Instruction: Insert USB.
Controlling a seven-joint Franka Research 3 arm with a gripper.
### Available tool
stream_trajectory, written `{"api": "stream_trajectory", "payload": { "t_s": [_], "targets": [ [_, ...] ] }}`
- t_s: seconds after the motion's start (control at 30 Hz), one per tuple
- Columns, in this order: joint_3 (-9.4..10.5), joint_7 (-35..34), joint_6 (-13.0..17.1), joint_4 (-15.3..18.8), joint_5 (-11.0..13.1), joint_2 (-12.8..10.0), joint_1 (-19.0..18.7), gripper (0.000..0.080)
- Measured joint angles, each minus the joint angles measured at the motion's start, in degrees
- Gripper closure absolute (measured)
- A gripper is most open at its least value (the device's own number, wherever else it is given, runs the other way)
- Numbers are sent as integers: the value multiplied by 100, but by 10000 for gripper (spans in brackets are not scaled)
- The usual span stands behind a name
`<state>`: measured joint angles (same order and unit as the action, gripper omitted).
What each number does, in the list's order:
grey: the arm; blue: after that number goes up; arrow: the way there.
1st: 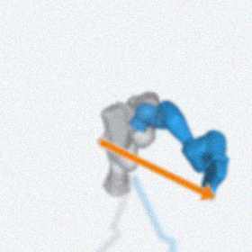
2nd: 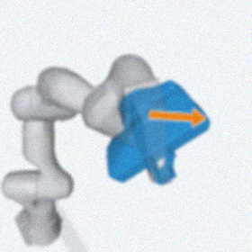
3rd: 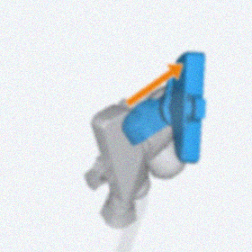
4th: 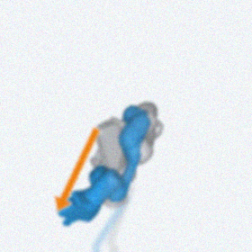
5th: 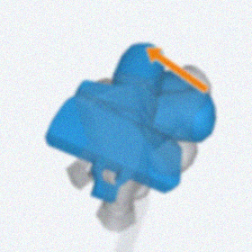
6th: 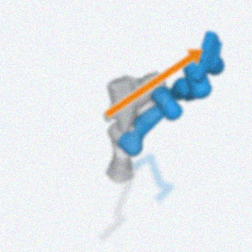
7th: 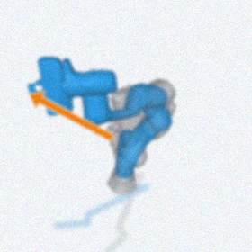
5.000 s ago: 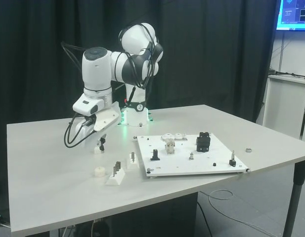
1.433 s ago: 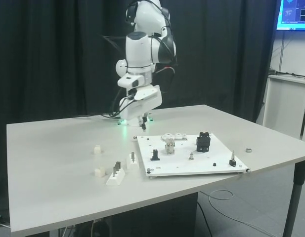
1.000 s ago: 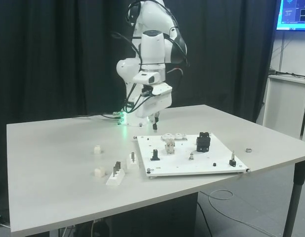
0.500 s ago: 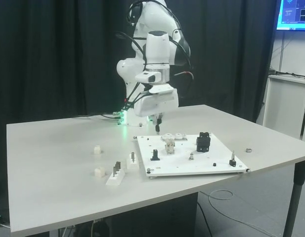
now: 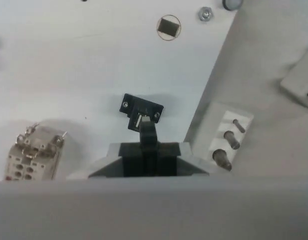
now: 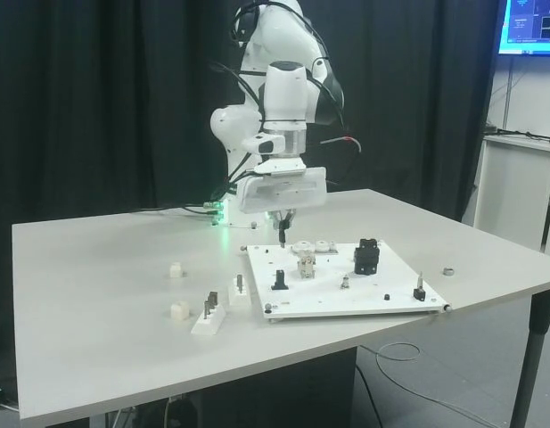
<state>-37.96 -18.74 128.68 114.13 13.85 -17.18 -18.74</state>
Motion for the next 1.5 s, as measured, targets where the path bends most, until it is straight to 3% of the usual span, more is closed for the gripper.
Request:
{"api": "stream_trajectory", "payload": {
  "t_s": [0.83, 1.5],
  "targets": [
    [97, -2184, 291, 344, -2, -131, -2, 745],
    [176, -2341, 751, 650, -47, -142, -59, 745]
  ]
}}
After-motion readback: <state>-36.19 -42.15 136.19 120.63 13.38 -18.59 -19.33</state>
